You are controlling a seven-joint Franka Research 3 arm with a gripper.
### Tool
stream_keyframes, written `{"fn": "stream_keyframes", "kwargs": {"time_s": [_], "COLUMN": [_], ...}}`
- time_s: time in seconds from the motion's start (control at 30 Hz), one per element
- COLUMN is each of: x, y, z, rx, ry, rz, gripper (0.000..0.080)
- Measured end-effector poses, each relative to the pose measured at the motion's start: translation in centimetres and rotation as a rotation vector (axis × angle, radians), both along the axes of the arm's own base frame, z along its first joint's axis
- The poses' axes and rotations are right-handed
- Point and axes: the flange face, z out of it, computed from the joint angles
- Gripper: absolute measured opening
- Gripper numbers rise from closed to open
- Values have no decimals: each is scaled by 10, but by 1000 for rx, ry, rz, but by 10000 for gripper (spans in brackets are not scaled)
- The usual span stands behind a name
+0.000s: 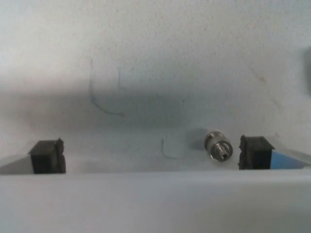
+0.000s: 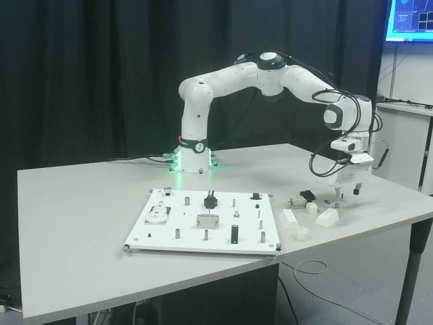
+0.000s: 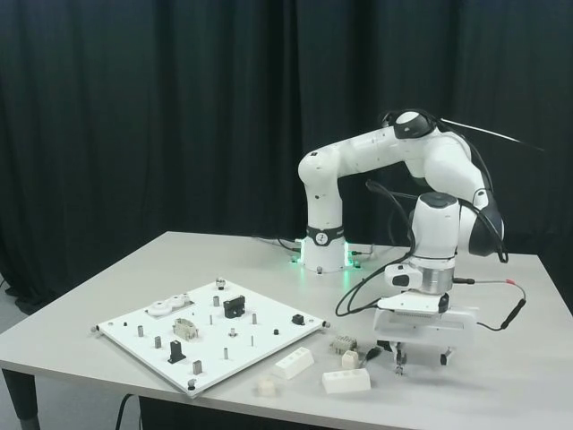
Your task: Remove round peg 1.
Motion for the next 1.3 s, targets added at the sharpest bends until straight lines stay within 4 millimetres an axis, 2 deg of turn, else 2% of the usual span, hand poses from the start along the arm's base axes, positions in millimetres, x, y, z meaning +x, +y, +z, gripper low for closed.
{"fn": "stream_keyframes", "kwargs": {"time_s": [0.9, 1.3], "x": [7, 14], "y": [-9, -19], "z": [21, 30], "rx": [-25, -39], "ry": [-23, -37], "rz": [-10, -19], "gripper": [800, 800]}}
